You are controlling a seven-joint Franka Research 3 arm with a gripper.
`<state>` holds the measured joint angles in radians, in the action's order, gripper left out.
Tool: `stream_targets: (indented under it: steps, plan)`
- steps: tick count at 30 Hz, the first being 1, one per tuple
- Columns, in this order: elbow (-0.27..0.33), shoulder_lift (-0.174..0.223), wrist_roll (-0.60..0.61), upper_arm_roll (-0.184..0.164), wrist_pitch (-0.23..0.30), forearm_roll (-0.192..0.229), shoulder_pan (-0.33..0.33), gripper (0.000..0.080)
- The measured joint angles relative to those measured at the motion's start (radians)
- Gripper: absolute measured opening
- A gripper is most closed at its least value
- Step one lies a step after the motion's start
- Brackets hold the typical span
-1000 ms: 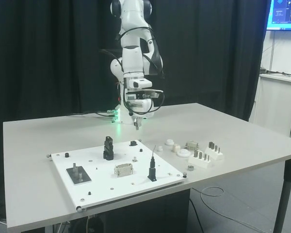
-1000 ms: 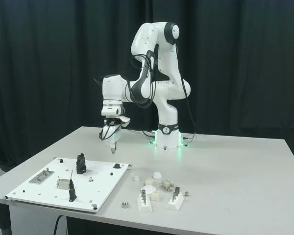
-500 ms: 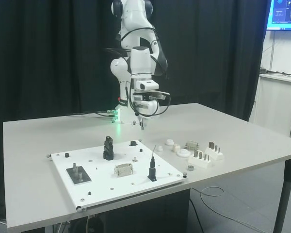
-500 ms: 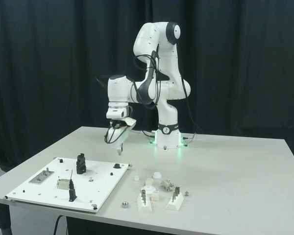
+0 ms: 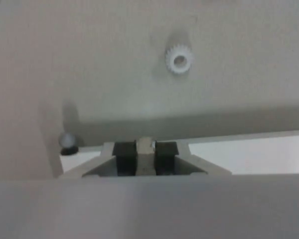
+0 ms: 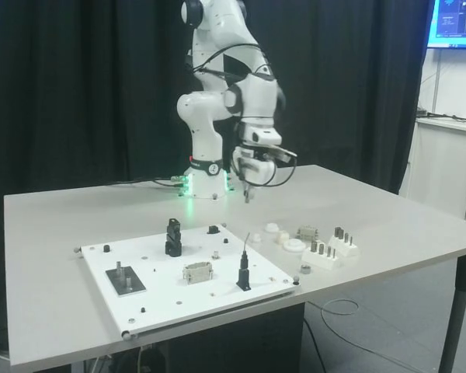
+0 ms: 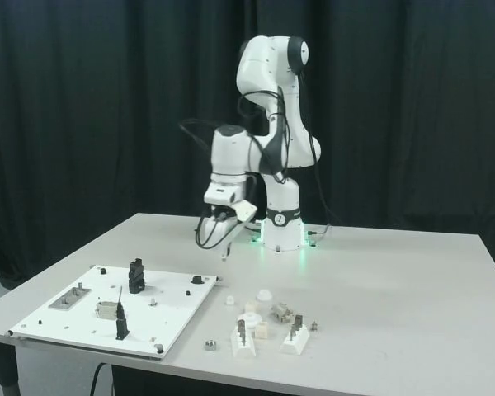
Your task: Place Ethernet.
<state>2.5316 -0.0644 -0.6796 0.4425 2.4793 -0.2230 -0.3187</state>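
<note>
My gripper (image 6: 247,194) (image 7: 225,252) hangs above the grey table, just beyond the far right corner of the white board (image 6: 163,291) (image 7: 66,326). In the wrist view the two black fingers (image 5: 123,153) are shut on a small pale plug (image 5: 145,152), which looks like the Ethernet plug. A short tip pokes out below the gripper in both room views. A small black socket block (image 6: 213,229) (image 7: 197,279) sits on the board near that corner. The wrist view also shows the board's edge (image 5: 254,154) and a small white gear (image 5: 178,59) on the table.
On the board stand a black upright connector (image 6: 173,237), a grey housing (image 6: 198,270), a black probe (image 6: 243,276) and a grey plate with pegs (image 6: 124,278). Right of the board lie white gears (image 6: 283,233), white peg holders (image 6: 330,249) and a nut (image 6: 304,269).
The arm has swung from over the board's far edge towards the loose parts, rightwards in the first room view, still holding the plug at about the same height.
</note>
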Motion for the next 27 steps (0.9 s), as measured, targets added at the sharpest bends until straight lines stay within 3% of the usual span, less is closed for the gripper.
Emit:
stream_targets:
  steps: [8, 13, 18, 27]
  plan:
    - [-0.010, -0.013, 0.290, -0.100, -0.043, -0.177, -0.009, 0.0074]
    - [-0.014, -0.013, 0.424, -0.146, -0.056, -0.253, -0.006, 0.0074]
    - [-0.014, -0.011, 0.491, -0.174, -0.057, -0.269, 0.001, 0.0074]
    - [-0.020, 0.004, 0.521, -0.185, -0.037, -0.263, 0.014, 0.0074]
